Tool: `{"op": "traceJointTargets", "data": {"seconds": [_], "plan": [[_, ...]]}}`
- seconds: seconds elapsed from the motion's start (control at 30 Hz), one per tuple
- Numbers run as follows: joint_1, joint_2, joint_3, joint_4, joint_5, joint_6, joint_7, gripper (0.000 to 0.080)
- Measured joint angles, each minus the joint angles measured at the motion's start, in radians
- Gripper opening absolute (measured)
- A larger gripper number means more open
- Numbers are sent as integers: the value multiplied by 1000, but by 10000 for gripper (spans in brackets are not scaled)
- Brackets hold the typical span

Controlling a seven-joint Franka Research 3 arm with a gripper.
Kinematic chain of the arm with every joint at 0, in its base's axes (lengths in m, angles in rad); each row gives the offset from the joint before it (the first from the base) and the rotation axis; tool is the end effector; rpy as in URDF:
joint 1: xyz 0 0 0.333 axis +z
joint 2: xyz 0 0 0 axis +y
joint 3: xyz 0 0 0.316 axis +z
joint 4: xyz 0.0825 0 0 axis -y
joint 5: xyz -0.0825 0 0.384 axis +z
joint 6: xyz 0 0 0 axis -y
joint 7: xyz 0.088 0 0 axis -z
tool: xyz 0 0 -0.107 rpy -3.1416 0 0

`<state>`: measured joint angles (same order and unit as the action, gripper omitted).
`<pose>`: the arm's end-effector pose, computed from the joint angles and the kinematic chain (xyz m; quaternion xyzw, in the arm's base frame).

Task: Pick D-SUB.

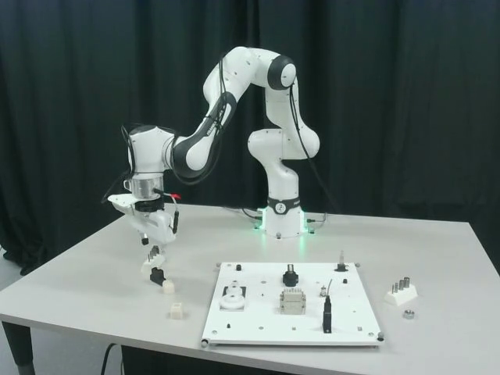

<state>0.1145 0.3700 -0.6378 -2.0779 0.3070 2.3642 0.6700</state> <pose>0.5119 -0.2816 0.2816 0.7710 -0.6368 0.0042 0.0009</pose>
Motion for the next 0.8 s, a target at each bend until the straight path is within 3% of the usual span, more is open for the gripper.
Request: {"op": "traceJointTargets", "data": {"seconds": [0.5,0.8], "plan": [[-10,73,0,-10,42,26,10,800],[-18,97,2,-18,57,42,-3,800]]}}
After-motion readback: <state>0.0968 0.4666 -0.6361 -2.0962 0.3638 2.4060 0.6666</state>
